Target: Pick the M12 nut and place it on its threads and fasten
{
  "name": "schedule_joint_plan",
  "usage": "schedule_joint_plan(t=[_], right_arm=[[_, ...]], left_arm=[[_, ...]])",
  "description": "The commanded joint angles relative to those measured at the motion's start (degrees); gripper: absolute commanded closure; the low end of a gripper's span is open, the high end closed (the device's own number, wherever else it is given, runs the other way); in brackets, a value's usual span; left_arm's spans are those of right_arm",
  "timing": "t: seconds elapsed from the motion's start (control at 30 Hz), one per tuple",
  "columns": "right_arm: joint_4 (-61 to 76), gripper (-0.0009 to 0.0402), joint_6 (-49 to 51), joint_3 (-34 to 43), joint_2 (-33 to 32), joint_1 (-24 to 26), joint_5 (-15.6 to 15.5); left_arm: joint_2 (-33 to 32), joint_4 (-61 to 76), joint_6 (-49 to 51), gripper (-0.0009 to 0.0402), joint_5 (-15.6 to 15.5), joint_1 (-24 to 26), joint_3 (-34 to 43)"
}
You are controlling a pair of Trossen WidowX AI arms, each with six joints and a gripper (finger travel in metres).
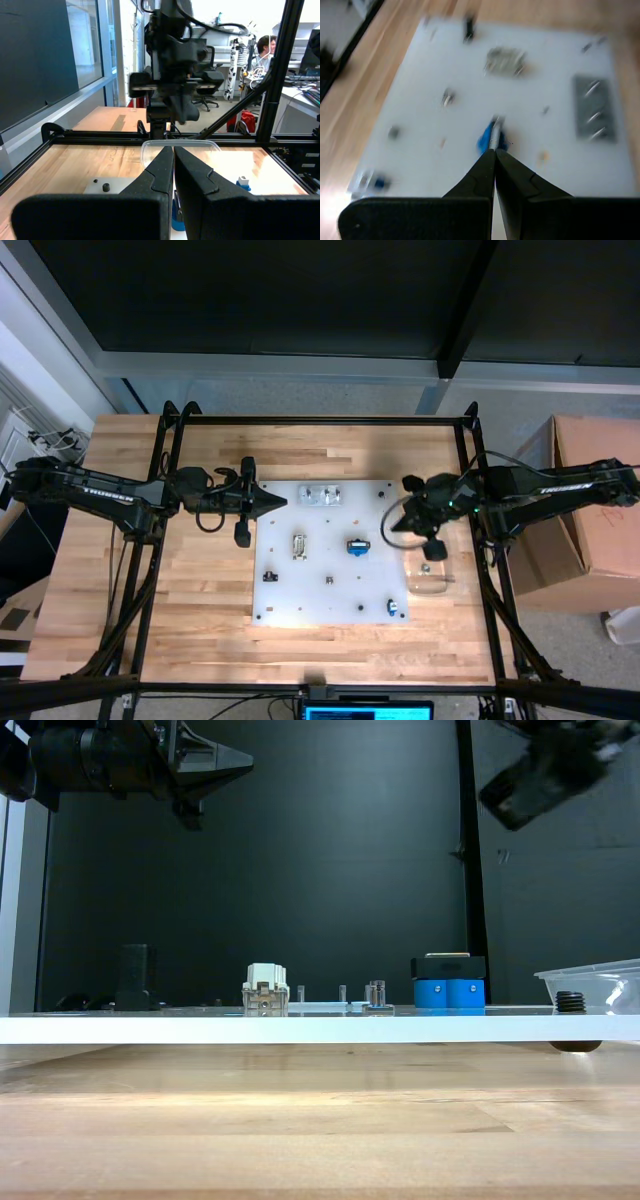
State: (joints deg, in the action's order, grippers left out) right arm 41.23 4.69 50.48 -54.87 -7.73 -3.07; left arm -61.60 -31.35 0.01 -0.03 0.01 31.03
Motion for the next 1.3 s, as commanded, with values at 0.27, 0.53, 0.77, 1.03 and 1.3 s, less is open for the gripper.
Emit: schedule_joint_plan(t=[0.27, 0.53, 0.77, 1.03, 1.3], right_arm=[[17.92, 0.0381, 10.43, 0.61, -3.85, -12.24, 0.02], [26.14, 0.0323, 21.24, 0.61, -8.70, -16.94, 0.28], [25.51, 0.0255, 30.77, 0.61, -11.45, -20.55, 2.62], [22.88, 0.0181, 33.66, 0.55, -15.76, -20.72, 2.56], [17.29, 0.0148, 34.82, -2.51, -18.88, -20.63, 2.60]], left_arm=[[0.00, 0.00, 0.00, 0.0393, 0.00, 0.00, 0.00], [0.00, 0.00, 0.00, 0.0393, 0.02, 0.00, 0.00], [0.00, 0.00, 0.00, 0.0393, 0.00, 0.00, 0.00], [0.00, 0.00, 0.00, 0.0393, 0.02, -0.02, 0.00], [0.00, -0.02, 0.00, 0.0393, 0.00, 0.00, 0.00]])
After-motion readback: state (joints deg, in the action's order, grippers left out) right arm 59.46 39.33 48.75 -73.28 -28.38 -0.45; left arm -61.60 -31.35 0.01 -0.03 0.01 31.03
